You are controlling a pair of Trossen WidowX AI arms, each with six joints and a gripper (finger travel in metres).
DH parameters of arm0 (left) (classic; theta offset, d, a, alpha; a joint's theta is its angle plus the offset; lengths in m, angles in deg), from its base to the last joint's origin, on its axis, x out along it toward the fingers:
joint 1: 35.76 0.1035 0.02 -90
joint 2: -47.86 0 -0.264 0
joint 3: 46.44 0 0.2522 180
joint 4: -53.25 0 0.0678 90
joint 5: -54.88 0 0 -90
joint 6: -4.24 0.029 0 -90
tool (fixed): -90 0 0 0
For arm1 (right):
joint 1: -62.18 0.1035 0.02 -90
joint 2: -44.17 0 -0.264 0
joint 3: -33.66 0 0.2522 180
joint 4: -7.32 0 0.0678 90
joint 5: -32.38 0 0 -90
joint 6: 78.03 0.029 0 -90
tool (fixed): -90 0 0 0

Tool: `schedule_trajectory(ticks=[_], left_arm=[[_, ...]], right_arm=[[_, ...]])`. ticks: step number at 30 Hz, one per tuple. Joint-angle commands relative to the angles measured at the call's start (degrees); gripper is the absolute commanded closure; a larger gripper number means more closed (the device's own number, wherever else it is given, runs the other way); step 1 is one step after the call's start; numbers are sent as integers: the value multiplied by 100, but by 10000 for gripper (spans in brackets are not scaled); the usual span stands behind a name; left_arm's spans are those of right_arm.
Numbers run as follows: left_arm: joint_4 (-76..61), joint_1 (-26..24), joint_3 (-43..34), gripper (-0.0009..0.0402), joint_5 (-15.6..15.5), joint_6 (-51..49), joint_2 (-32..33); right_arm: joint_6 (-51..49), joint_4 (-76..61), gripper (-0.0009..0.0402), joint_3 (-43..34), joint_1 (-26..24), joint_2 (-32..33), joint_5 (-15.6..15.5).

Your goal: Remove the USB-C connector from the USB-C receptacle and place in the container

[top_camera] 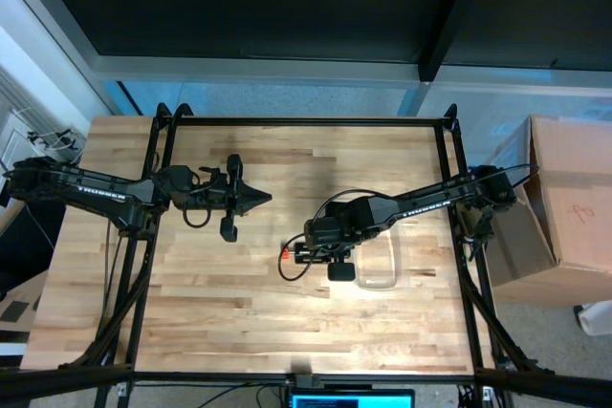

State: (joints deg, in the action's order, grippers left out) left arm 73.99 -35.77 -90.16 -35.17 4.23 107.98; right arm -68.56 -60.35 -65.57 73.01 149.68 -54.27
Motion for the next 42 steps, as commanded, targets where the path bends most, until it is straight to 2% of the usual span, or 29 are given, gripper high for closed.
schedule_trajectory(ticks=[1, 5, 20, 31, 35, 42], left_arm=[[2, 0, 0, 393, 2, 0, 0], [2, 0, 0, 393, 2, 0, 0], [2, 2, 0, 393, 2, 0, 0], [2, 0, 0, 393, 2, 0, 0], [2, 2, 0, 393, 2, 0, 0], [2, 2, 0, 393, 2, 0, 0]], right_arm=[[26, -4, 385, -4, 0, 2, 11], [28, -4, 395, -4, 0, -9, 11], [50, -391, 393, -411, 0, -151, 9], [33, -562, 394, -400, 28, -393, 7], [59, -597, 393, -210, 157, -660, 17], [459, -535, 393, 695, 330, -1377, 79]])
